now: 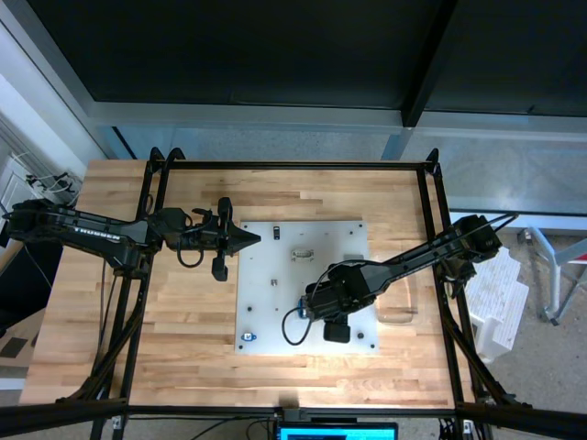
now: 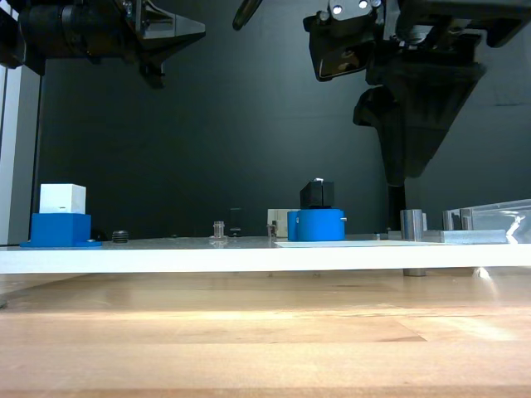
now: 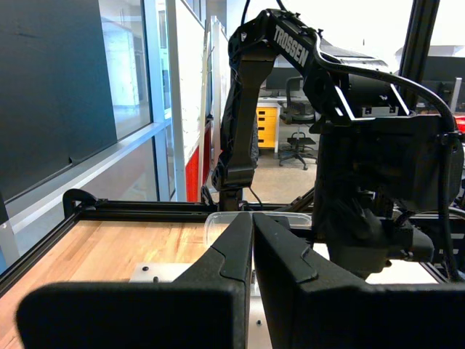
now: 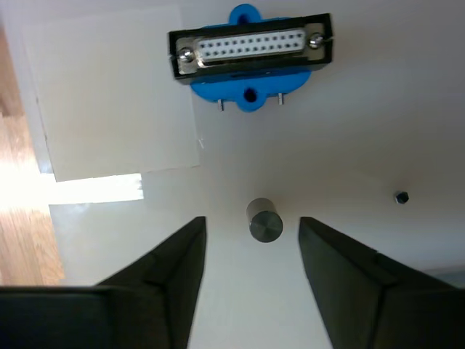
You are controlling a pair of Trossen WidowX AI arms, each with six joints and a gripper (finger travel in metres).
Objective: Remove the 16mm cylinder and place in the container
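Over the pale wooden surface [image 1: 138, 348] and its white board [image 1: 275, 307], the clear plastic rectangular container [image 1: 396, 319] sits at the board's right edge. The left claw [image 3: 252, 240] hangs closed above the board's left edge. The right claw [image 1: 315, 305], nearer and open, points straight down. Between its spread fingers, toward the board's near edge, stands the small grey metal 16mm cylinder [image 4: 264, 221], upright and shiny-topped.
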